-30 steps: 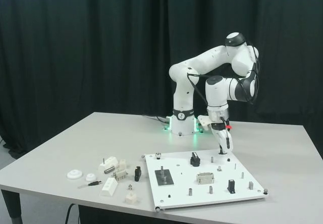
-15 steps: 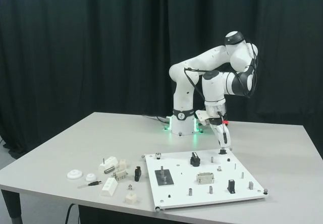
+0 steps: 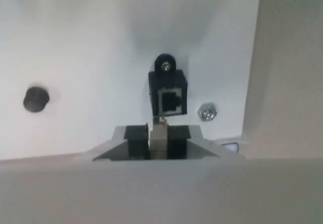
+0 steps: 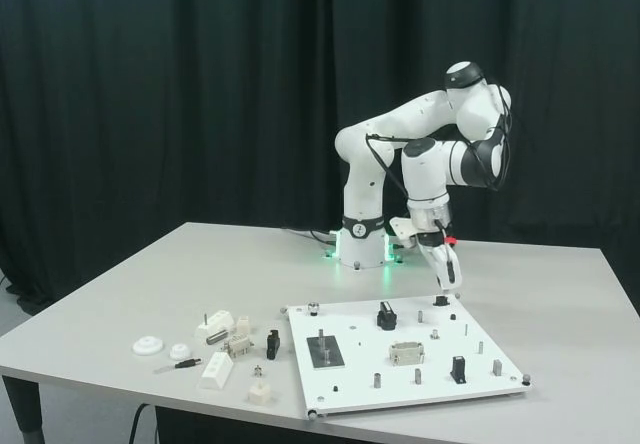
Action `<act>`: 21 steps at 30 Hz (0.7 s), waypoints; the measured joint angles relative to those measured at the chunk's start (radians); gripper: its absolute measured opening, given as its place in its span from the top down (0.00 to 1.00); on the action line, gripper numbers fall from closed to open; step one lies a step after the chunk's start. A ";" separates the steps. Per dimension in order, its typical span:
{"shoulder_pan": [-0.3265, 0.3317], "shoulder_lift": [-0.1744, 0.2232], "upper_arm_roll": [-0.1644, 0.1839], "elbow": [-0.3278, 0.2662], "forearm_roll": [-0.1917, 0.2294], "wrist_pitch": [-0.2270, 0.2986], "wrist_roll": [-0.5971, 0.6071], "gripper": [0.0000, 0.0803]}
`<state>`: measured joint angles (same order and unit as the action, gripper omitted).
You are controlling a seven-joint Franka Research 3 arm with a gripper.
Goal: Remove Ethernet.
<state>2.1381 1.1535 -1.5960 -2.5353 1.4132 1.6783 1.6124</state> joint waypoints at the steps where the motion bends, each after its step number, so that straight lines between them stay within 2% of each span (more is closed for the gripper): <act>1: 0.001 0.000 -0.003 0.001 0.000 -0.001 -0.001 0.91; 12: 0.002 0.024 -0.051 0.001 -0.020 -0.052 -0.011 0.91; 21: 0.001 0.089 -0.097 0.001 -0.039 -0.124 -0.018 0.91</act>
<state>2.1394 1.2422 -1.6930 -2.5340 1.3743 1.5545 1.5946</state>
